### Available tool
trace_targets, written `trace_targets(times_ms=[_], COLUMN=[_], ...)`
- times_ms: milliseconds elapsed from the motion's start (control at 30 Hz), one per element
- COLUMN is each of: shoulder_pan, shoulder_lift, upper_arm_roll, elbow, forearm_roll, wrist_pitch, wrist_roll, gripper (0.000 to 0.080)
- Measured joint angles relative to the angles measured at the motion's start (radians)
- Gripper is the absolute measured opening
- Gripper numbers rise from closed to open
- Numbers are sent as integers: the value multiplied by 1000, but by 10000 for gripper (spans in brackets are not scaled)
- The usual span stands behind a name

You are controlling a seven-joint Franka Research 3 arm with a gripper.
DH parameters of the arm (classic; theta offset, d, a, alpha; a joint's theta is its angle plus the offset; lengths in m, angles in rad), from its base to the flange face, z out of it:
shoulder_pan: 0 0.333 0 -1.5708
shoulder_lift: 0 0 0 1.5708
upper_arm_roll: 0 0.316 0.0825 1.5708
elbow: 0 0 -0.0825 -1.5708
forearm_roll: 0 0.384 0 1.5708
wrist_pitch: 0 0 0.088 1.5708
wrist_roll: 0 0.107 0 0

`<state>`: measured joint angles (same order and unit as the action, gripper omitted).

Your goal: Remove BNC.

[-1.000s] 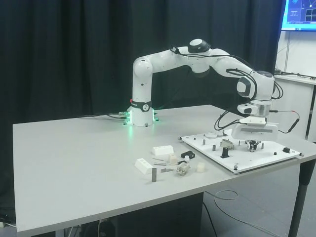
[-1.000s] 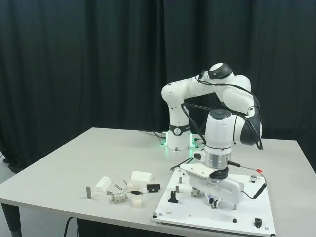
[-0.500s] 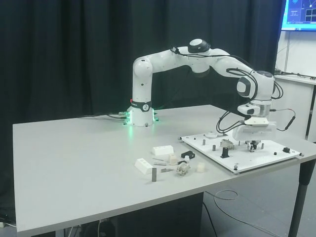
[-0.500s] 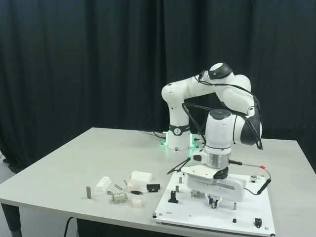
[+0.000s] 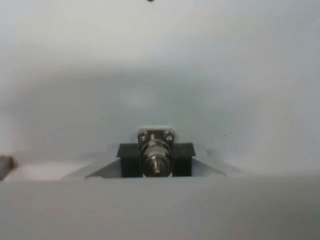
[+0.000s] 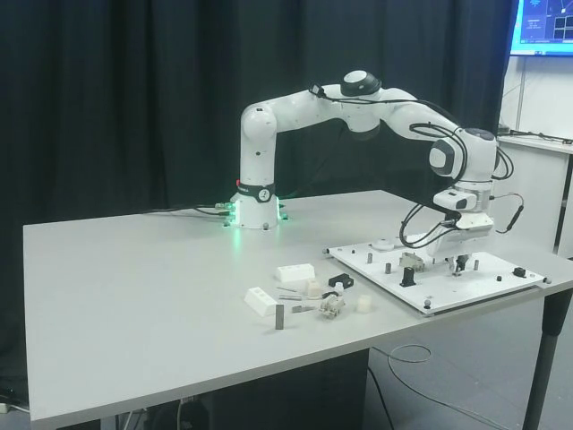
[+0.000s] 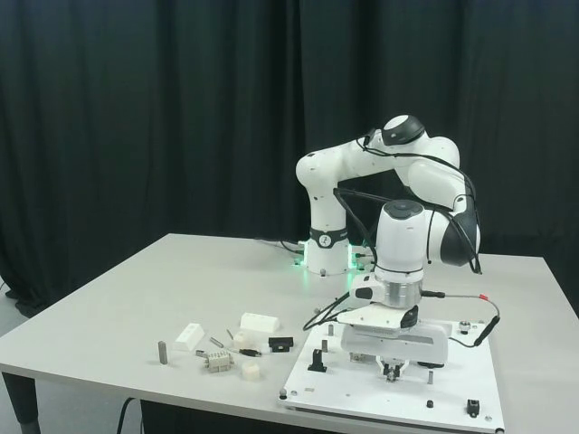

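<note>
Rotated at the wrist since a second ago: hand body turned from broadside to nearly end-on in first room view, cable loop swung round.

Wrist view: showed BNC (image 5: 156,155) upright on black mount (image 5: 131,159), centred on white board (image 5: 160,75). No fingertips seen, so could not tell how far open. No readable writing.

First room view: gripper (image 6: 459,265) hung low over board (image 6: 483,285), right above the connector spot; contact not resolvable. Loose white blocks (image 6: 295,272) and small parts lay on grey table (image 6: 134,287), well apart from board. Green glow at arm base (image 6: 253,215).

Second room view: gripper (image 7: 393,371) faced camera broadside, fingers too small to judge. Black bracket (image 7: 317,360) stood on board beside it.
</note>
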<state>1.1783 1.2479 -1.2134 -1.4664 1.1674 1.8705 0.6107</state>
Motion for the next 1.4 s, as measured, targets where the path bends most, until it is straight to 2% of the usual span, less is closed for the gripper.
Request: trace_targets(times_ms=[467, 1400], shoulder_pan=[-1, -6], shoulder_lift=[-2, -3], upper_arm_roll=[0, 0], elbow=[0, 0], forearm_roll=[0, 12], wrist_pitch=[-2, -9], wrist_roll=[-177, -410], gripper=[122, 122])
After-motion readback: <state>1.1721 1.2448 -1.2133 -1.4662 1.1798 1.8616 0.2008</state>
